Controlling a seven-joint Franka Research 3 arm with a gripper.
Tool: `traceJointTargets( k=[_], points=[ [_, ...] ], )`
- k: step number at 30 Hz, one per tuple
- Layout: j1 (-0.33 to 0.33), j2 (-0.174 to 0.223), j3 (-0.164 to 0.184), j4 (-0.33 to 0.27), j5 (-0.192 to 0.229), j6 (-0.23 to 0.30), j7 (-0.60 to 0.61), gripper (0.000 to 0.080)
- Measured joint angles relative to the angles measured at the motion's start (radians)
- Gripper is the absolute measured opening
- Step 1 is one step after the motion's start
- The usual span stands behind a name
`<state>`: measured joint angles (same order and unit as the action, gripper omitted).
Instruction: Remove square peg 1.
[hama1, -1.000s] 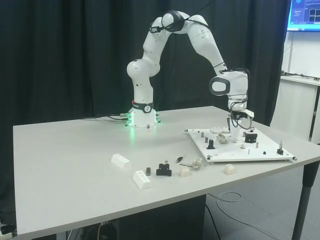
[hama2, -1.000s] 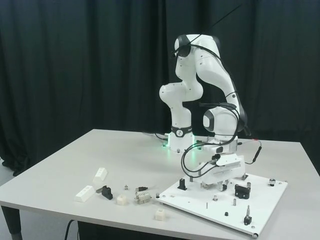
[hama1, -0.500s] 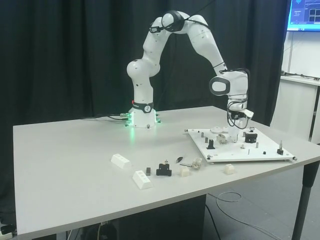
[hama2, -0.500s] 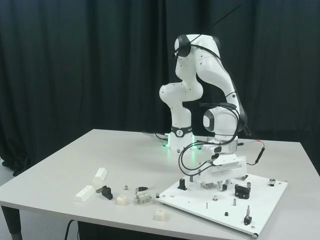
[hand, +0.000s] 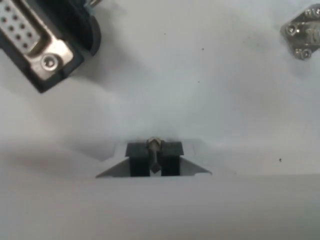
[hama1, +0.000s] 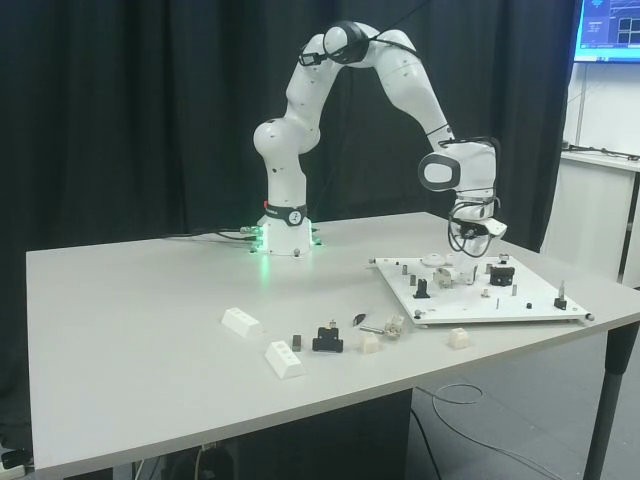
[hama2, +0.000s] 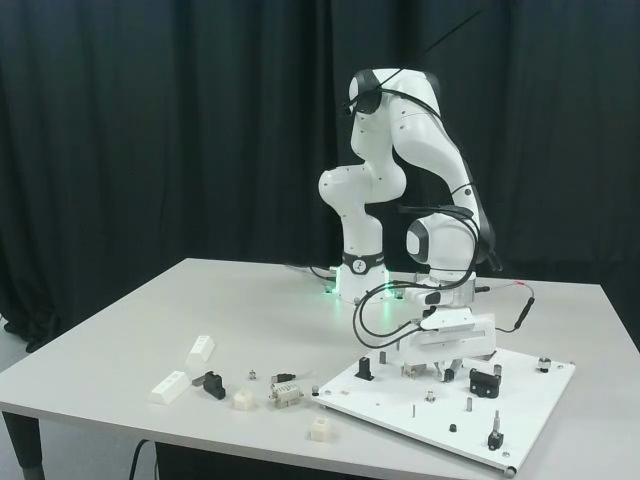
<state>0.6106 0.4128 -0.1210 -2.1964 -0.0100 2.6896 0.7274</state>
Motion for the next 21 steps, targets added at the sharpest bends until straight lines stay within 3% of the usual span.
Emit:
traceJointTargets(
  k=[21],
  points=[
    [0.000, 0.000, 0.001, 0.000, -0.003, -0.002, 0.060, 0.0042]
  ],
)
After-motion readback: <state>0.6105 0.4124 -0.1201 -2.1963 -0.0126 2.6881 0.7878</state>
